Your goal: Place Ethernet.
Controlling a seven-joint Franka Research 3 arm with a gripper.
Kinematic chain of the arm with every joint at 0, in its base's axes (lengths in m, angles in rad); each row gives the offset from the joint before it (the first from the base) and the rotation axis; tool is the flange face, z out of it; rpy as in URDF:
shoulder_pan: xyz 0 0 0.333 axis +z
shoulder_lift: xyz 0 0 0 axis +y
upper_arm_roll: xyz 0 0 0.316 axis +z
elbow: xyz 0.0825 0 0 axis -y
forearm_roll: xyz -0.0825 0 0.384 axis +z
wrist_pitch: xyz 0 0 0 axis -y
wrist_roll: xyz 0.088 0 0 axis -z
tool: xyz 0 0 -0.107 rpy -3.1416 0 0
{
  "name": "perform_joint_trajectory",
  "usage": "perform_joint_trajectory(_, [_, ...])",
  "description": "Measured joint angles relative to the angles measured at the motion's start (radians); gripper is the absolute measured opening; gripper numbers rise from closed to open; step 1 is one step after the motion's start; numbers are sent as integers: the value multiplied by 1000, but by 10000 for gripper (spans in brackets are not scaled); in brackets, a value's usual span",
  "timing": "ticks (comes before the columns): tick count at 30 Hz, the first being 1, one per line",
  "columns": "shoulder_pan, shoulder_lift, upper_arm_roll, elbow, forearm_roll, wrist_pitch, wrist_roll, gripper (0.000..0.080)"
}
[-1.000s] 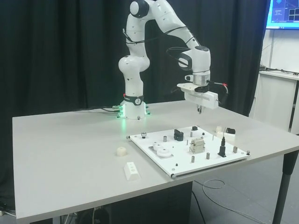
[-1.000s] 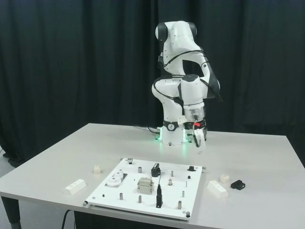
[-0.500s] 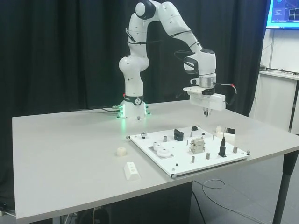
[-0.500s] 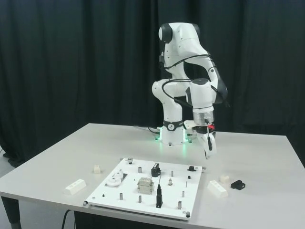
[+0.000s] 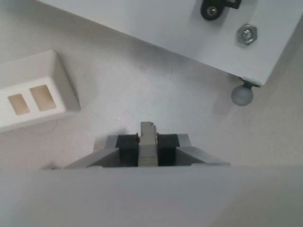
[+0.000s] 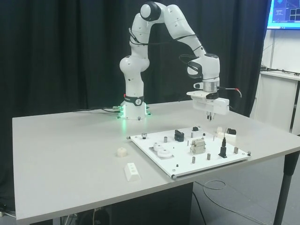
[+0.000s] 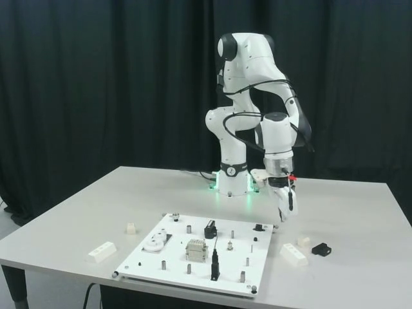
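Note:
In the wrist view my gripper (image 5: 148, 142) is shut on a small grey Ethernet plug (image 5: 147, 134), whose tip sticks out between the black pads (image 5: 126, 143). It hangs above bare table, between a white two-slot block (image 5: 33, 97) and the corner of the white assembly board (image 5: 165, 23). In the first room view the gripper (image 6: 209, 114) hovers over the board's far right corner (image 6: 187, 150). In the second room view the gripper (image 7: 284, 217) sits just above the table, beyond the white block (image 7: 293, 254).
The board (image 7: 199, 254) carries several small posts, a black connector (image 7: 210, 229) and a grey socket block (image 7: 195, 249). A black part (image 7: 320, 249) and a small white piece (image 7: 302, 241) lie to its right. Another white block (image 7: 102, 251) and a small white cube (image 7: 131, 228) lie to its left.
The arm has swung outward from its base toward the board's far right corner and come down closer to the table. The plug has stayed in the gripper.

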Motion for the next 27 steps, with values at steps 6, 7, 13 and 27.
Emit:
perform_joint_trajectory(6, [4,21,-3,7,31,21,2,79])
perform_joint_trajectory(7, [5,24,-3,8,32,21,-10,79])
perform_joint_trajectory(13, [12,39,-3,19,30,18,-108,317])
perform_joint_trajectory(27, [15,48,-4,27,30,14,-55,645])
